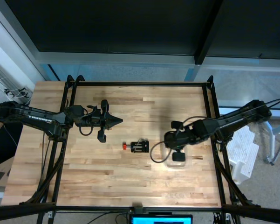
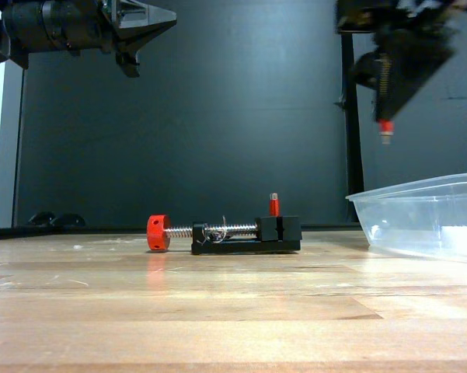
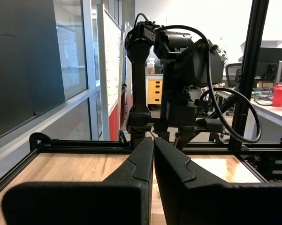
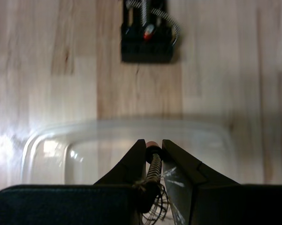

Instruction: Pick the RCA connector and install on taskboard

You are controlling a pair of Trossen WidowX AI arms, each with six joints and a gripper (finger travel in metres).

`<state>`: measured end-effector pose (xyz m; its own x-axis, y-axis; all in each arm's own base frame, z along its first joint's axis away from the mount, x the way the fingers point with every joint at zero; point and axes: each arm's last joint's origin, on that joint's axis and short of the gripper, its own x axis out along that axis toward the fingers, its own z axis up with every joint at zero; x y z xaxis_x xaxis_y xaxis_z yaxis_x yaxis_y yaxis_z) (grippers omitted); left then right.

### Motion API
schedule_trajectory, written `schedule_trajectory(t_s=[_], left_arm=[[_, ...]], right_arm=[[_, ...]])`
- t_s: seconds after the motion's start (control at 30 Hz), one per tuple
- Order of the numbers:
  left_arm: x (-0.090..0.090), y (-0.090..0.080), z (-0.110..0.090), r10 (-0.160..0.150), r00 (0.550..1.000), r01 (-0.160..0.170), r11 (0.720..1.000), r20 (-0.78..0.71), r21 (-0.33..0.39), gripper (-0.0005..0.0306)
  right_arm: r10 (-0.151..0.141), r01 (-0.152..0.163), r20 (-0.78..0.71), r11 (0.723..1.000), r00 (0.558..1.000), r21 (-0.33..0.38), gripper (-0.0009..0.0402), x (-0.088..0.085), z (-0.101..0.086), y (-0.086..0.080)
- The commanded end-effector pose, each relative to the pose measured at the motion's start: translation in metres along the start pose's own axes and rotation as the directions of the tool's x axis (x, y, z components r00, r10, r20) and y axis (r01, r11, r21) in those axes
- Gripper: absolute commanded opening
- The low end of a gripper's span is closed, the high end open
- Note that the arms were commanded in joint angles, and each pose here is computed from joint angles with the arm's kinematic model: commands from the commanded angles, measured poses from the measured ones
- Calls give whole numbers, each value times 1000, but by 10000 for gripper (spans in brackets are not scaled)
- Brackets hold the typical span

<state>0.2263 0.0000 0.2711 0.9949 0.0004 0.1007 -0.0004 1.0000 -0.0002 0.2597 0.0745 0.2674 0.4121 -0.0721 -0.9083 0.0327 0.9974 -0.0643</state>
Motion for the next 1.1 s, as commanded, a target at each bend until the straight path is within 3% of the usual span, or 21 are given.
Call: schedule_trajectory(t_s=[0.03,0.57,0.7,0.8,1.1], left_arm=[[0,0,0,0,1000,0,1000,0,0,0],[0,0,0,0,1000,0,1000,1,0,0],[0,0,0,0,1000,0,1000,0,0,0],[0,0,0,0,1000,0,1000,1,0,0],[0,0,0,0,1000,0,1000,0,0,0]], right_arm=[[-2,2,12,1000,1000,-15,0,2,18,1],[-9,9,5,1000,1000,-5,0,30,67,7],[-8,8,8,1000,1000,0,0,38,75,8],[8,-8,1,1000,1000,9,0,45,80,8],[6,-6,-7,1000,1000,13,0,66,88,7]])
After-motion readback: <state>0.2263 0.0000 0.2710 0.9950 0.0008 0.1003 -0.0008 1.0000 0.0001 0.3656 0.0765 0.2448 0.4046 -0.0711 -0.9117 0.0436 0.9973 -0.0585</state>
